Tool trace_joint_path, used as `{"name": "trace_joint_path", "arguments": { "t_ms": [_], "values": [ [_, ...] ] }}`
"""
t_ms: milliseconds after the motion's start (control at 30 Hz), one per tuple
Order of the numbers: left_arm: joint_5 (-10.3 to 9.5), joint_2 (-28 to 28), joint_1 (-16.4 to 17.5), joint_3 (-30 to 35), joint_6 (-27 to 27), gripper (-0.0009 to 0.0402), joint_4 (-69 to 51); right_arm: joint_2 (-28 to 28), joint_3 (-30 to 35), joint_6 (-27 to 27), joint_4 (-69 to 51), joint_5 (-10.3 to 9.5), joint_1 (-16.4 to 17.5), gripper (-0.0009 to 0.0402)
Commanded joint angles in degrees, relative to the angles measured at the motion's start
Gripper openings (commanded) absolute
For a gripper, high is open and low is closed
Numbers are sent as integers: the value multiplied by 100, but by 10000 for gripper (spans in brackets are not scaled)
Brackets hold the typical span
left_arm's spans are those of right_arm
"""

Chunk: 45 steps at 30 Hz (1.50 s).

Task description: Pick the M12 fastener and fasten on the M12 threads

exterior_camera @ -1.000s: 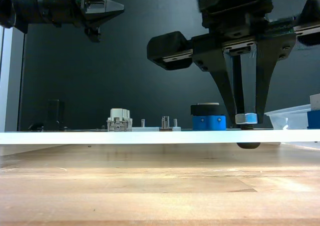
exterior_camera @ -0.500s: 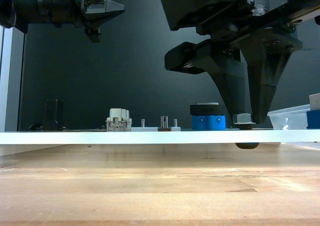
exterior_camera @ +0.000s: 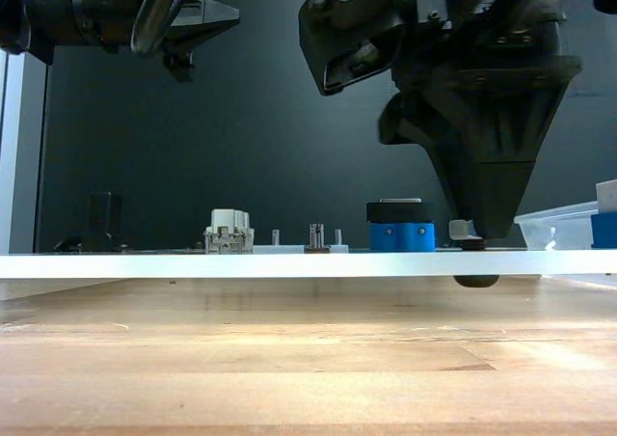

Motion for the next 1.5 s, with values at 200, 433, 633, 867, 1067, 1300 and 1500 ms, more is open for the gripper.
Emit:
{"name": "trace_joint_path", "arguments": {
  "t_ms": [200, 433, 633, 867, 1067, 1300, 1500],
  "values": [
    [0, 0, 0, 2, 0, 0, 0, 2, 2, 2446, -4, 33, -2, 20],
    [0, 0, 0, 2, 0, 0, 0, 2, 2, 4522, -7, 31, -2, 20],
    [0, 0, 0, 2, 0, 0, 0, 2, 2, 6216, 0, 33, -2, 20],
    [0, 0, 2, 2, 0, 0, 0, 2, 2, 7893, 26, 33, 0, 20],
    [0, 0, 0, 2, 0, 0, 0, 2, 2, 9173, 44, 35, -2, 20],
    [0, 0, 0, 2, 0, 0, 0, 2, 2, 10810, 59, 35, -2, 20],
    [0, 0, 0, 2, 0, 0, 0, 2, 2, 12461, 57, 35, 0, 20]
  ]
}}
